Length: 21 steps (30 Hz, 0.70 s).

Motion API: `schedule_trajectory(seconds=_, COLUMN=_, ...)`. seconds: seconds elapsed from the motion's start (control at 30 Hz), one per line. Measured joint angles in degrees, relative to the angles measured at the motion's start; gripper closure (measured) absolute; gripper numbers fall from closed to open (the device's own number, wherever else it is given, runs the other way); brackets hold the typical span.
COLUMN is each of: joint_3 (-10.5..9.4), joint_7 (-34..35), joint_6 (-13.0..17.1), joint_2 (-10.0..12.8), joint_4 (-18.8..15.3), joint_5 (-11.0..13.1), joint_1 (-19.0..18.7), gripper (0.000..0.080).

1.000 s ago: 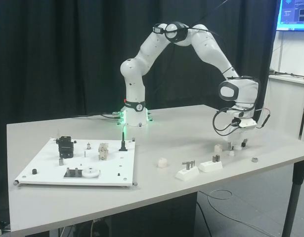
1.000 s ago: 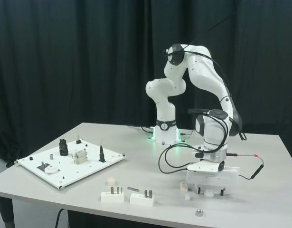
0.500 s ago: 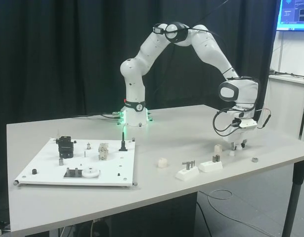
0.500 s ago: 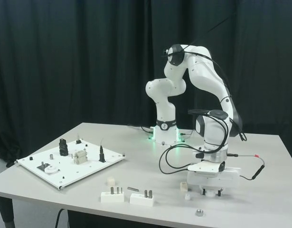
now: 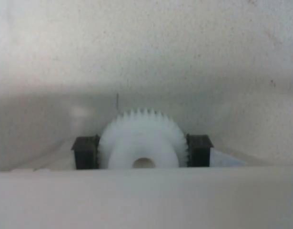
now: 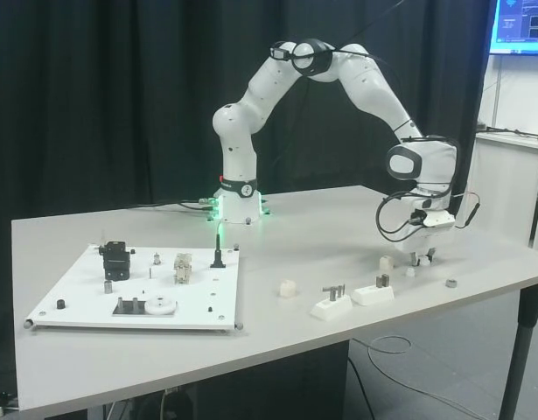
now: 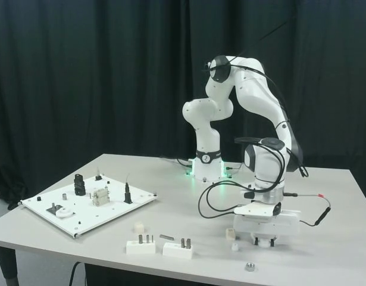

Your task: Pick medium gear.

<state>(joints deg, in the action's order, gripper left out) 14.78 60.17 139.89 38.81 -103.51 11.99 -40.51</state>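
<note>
Clamping the white medium gear (image 5: 143,145) between black fingers (image 5: 199,150) (teeth gripped on both sides), ready for lifting off the tabletop (image 6: 338,223)

The hand (image 5: 143,157) hides the medium gear's (image 5: 142,140) lower half.

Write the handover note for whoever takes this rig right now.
Gripper: jaws shut on the medium gear, one black pad on each side of it in the wrist view.
Position: gripper low at the grey table, on the side away from the white assembly board, beside a small white block.
Done: gear grasped.
Left: whether it has cleared the table cannot be told; lift and confirm.
</note>
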Motion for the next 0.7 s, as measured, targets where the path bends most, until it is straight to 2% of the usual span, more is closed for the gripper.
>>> schedule_trajectory(seconds=0.23, joint_3=0.10, joint_7=0.0, joint_6=-1.1, joint_2=-1.3, joint_4=0.1, joint_5=0.0, joint_1=0.5, gripper=0.0405)
schedule_trajectory(seconds=0.7, joint_3=0.78, joint_7=-0.1, joint_6=-6.4, joint_2=-5.8, joint_4=0.2, joint_5=0.0, joint_1=0.8, gripper=0.0407)
